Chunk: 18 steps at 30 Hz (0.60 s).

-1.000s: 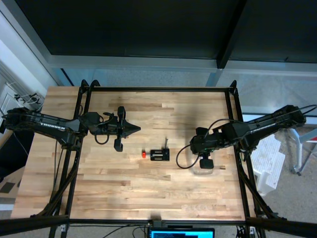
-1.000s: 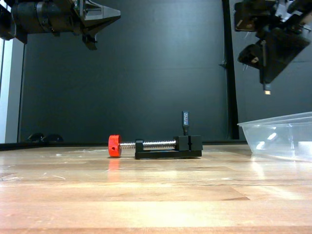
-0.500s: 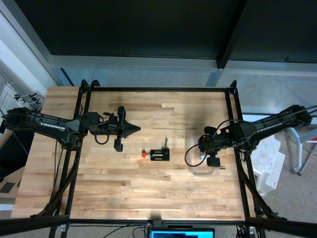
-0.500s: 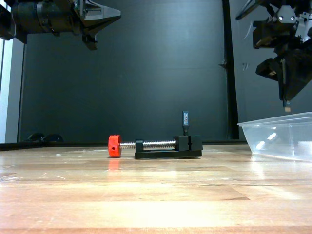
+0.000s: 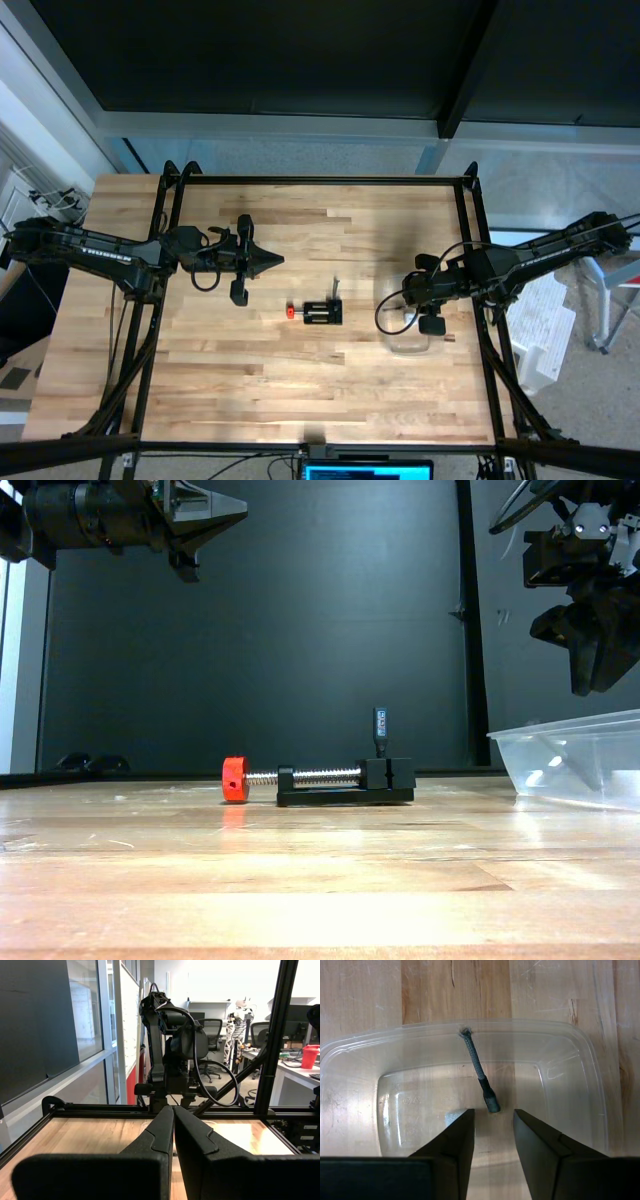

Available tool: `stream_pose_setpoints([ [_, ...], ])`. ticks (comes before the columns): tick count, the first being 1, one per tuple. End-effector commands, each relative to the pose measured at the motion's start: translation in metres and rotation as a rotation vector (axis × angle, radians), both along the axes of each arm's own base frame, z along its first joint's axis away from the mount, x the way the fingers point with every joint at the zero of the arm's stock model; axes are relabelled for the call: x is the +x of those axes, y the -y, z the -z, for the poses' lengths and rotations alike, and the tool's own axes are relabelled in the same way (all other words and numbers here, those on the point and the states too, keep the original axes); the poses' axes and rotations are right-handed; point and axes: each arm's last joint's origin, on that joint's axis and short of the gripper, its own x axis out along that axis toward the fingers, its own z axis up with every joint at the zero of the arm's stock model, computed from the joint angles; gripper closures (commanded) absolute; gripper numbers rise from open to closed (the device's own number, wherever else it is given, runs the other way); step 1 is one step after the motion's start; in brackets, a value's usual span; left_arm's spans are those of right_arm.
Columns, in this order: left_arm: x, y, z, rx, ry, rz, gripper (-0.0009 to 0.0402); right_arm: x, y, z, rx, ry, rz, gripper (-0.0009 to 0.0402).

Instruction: Remove the USB-C connector from taskboard and place in the container

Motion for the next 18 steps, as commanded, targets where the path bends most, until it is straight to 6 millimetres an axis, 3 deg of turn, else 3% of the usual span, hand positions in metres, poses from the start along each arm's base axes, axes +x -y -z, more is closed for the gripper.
stream_pose_setpoints([
  [1, 0.0001, 0.0, 0.0001, 0.0, 0.0, 0.0, 0.0393, 0.0002, -0.0003, -0.0002, 0.0, 0.0, -0.001, 0.0264],
  [9, 0.0001, -0.0001, 0.0001, 0.0, 0.0, 0.0, 0.0393, -0.0001, -0.0002, -0.0006, 0.001, 0.003, 0.0, 0.0239],
  [18, 0.0001, 0.0, 0.0001, 0.0, 0.0, 0.0, 0.0393, -0.0005, -0.0003, -0.0015, 0.005, 0.009, -0.011, 0.0248],
])
